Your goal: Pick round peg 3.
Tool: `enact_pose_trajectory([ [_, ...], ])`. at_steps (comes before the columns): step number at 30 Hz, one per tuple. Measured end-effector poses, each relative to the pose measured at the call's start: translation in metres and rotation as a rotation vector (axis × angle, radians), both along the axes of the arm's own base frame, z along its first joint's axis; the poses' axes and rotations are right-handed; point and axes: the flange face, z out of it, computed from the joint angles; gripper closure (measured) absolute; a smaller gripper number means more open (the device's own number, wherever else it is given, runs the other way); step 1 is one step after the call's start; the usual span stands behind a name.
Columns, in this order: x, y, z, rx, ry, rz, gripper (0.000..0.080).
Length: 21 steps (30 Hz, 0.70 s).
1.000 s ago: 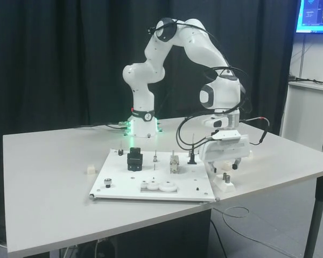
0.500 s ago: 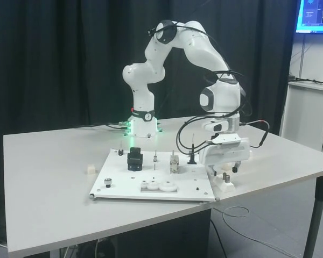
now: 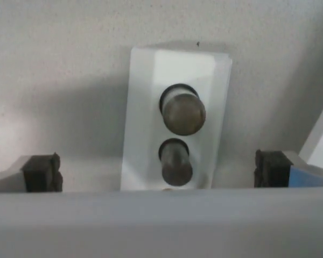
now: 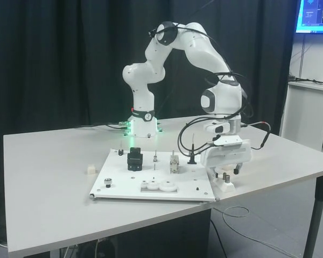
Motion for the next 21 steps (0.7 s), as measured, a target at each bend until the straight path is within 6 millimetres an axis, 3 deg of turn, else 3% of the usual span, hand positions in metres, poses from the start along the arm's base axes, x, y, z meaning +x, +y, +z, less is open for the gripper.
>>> enact_pose_trajectory([
  [12,0.0009,-0.0011,-0.0036,0.003,0.003,-0.001,0.0003],
  [13,0.0010,-0.0013,-0.0036,0.003,0.003,-0.001,0.0158],
  [20,0.0019,-0.0022,-0.0023,0.004,0.002,-0.001,0.0158],
  [21,0.0022,-0.0023,-0.0020,0.004,0.002,-0.001,0.0320],
])
